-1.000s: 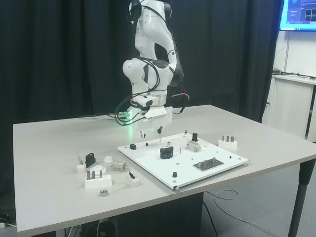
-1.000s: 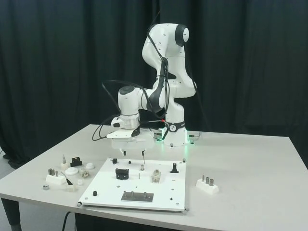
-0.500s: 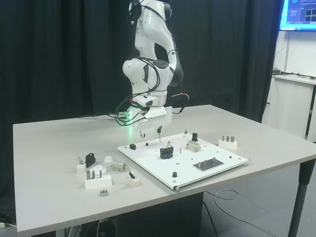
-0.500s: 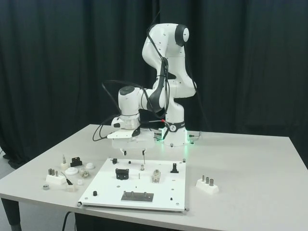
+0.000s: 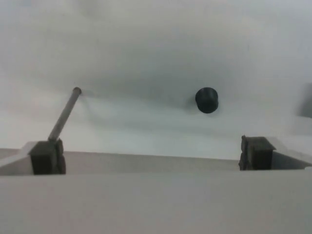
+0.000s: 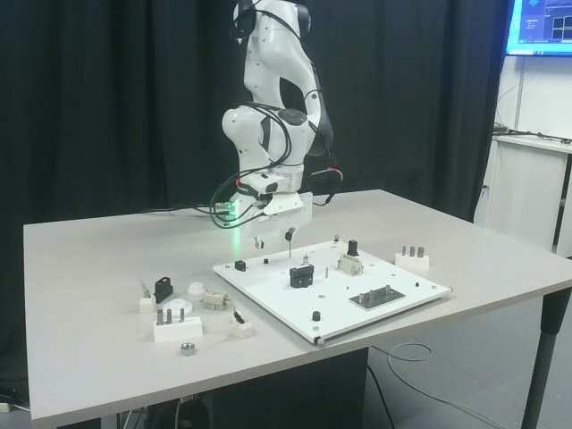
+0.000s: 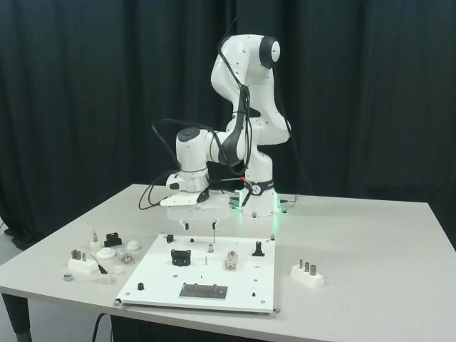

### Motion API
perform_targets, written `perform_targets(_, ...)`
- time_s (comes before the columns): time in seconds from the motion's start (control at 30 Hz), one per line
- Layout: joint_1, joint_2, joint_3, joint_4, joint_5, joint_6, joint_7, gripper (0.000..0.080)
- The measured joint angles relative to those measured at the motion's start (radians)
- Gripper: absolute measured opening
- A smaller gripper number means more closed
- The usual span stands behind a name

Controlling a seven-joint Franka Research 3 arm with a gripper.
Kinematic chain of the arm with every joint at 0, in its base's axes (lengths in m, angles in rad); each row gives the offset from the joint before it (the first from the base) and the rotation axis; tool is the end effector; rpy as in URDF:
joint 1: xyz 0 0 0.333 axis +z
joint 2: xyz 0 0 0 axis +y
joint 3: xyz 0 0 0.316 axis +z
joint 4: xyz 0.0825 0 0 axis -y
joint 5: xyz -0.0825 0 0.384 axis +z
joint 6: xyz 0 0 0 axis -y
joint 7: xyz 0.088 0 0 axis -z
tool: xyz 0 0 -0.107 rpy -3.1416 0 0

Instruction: Insert round peg 1.

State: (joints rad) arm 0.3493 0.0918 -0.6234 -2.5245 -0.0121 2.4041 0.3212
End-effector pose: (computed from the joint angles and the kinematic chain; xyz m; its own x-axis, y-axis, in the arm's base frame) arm 0.4227 -0.1235 0.2338 0.8147 -0.5559 -0.1652 -0.5433 -0.8312 0.1179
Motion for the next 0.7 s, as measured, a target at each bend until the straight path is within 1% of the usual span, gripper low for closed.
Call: perform_targets(0.7, 0.0, 0.009, 0.001, -0.01, 0.002, -0.001, 0.002, 0.08)
